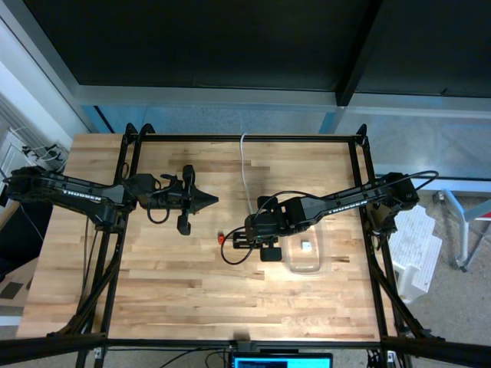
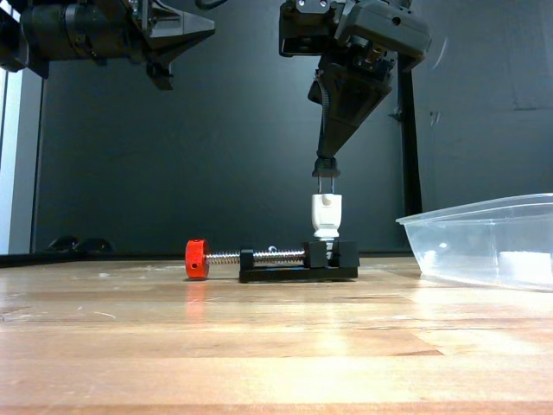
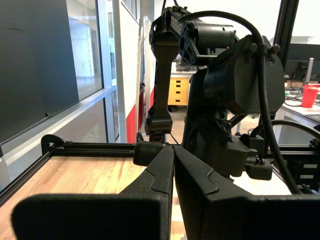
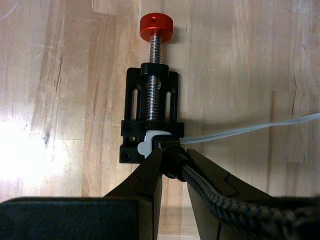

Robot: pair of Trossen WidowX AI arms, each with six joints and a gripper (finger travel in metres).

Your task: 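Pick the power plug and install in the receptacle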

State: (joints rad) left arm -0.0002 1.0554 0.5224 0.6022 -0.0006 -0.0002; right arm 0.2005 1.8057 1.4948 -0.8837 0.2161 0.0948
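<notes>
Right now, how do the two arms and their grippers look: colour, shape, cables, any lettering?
Left arm and right arm are matte black with white lettering. The left gripper, over the table's left half, and the right gripper, above the vise, have wedge-shaped fingers tapering to points. A braided black cable runs along the right one.

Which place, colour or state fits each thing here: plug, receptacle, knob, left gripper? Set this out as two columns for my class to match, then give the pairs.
Things:
1. plug
2. receptacle
3. knob
4. left gripper

Descriptions:
A. shut, raised above the table, off to the left of the vise
B. orange-red, at one end of the vise
C. white, standing upright in the vise
D. black, pinched in the right gripper directly over the vise

Pairs: 1-D, 2-C, 3-B, 4-A
</notes>
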